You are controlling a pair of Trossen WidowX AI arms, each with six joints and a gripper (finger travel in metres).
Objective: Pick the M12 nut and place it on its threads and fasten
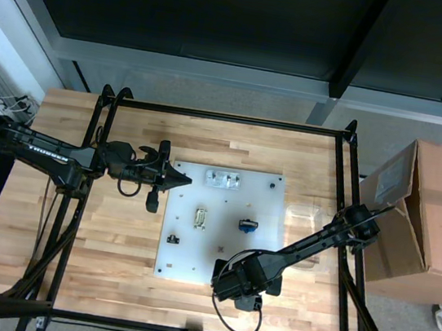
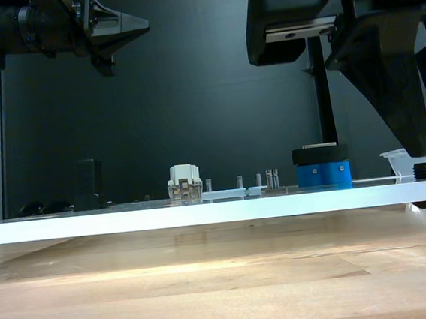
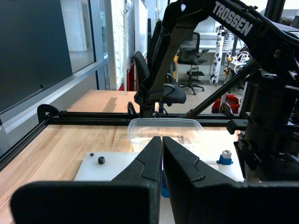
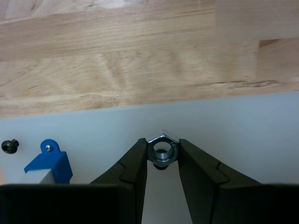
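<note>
The small silver M12 nut [image 4: 162,151] is held between the fingertips of my right gripper [image 4: 162,154], which is shut on it and points straight down over the white board [image 1: 192,256] near its near right edge. A dark spot shows through the nut's hole. In the low view the black ribbed stud [image 2: 425,171] stands bare, its ribs showing, with the right gripper [image 2: 417,147] just above it. Whether the nut touches the stud I cannot tell. My left gripper [image 1: 182,180] hangs high over the board's far left edge, its fingers [image 3: 149,154] shut on nothing.
A clear tray [image 1: 305,213] lies on the table right of the board. On the board stand a blue block [image 1: 247,226], a grey-white connector [image 1: 200,218] and a silver fixture [image 1: 223,181]. A cardboard box [image 1: 423,219] stands off the table's right side.
</note>
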